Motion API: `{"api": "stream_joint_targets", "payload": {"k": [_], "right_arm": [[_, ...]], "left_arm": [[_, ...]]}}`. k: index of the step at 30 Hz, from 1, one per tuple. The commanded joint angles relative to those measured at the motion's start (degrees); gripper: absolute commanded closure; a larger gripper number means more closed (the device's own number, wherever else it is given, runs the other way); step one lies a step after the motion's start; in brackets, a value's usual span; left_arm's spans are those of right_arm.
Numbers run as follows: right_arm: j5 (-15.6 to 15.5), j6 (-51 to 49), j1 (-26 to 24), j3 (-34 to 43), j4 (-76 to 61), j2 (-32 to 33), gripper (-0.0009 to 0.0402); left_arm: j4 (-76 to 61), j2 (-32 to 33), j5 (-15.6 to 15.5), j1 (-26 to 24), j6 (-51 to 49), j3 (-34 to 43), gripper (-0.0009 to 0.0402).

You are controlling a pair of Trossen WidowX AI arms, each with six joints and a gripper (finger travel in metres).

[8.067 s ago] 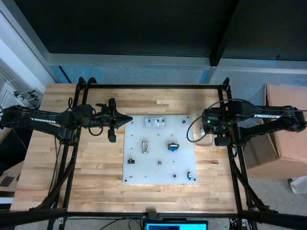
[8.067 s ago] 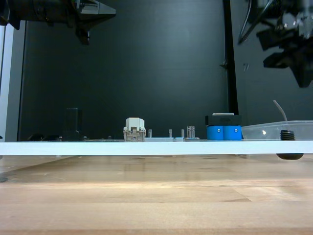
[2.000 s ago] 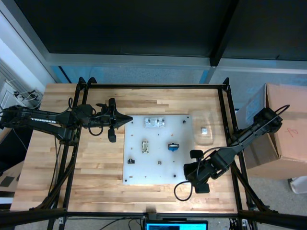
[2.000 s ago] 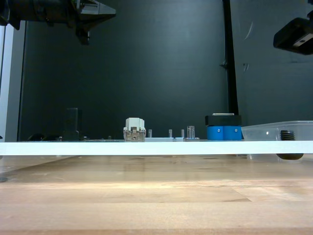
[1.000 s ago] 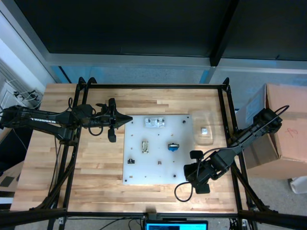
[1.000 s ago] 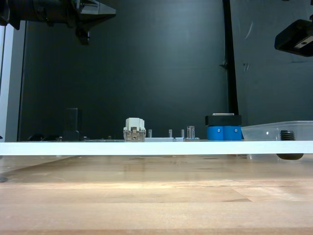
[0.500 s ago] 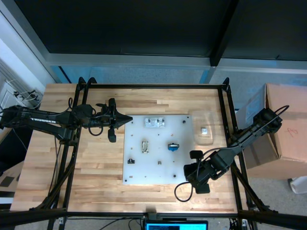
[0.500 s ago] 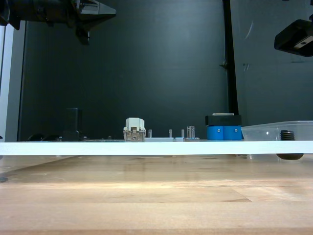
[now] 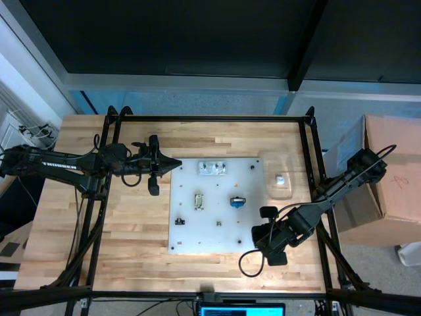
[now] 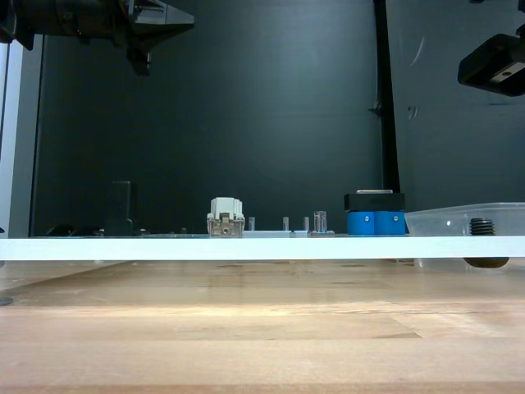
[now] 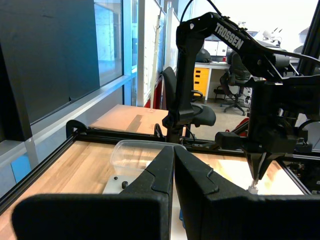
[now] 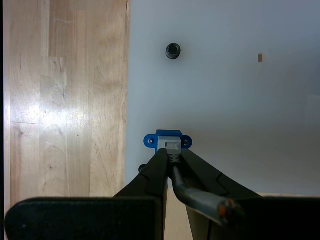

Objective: Pick the RJ45 connector and install on the taskboard

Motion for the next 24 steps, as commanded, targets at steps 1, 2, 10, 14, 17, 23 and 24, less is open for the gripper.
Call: {"api": "stream_joint_targets", "payload": {"k": [1,2,10,14,17,23,24], "right_arm": [[0.0,0.0,0.0,-0.3,0.0,0.0,0.0393],[0.0,0.0,0.1,-0.4,0.2,0.0,0.0393],[0.0,-0.4,0.2,-2.1,2.1,0.5,0.0393],[0.0,-0.5,0.2,-3.0,2.6,1.3,0.0393],[0.0,-0.5,0.2,-3.7,4.2,1.3,0.0393],[0.0,-0.4,0.2,-3.7,4.2,1.1,0.0393],[0.0,-0.4,0.2,-3.7,4.2,1.0,0.0393]], "left_arm": [[0.0,0.0,0.0,0.0,0.0,0.0,0.0393],[0.0,0.0,0.0,0.0,0.0,0.0,0.0393],[0.0,0.0,0.0,0.0,0.0,0.0,0.0393],[0.0,0.0,0.0,0.0,0.0,0.0,0.0393],[0.0,0.0,0.0,0.0,0.0,0.0,0.0393],[0.0,0.0,0.0,0.0,0.0,0.0,0.0393],[0.0,0.0,0.0,0.0,0.0,0.0,0.0393]]}}
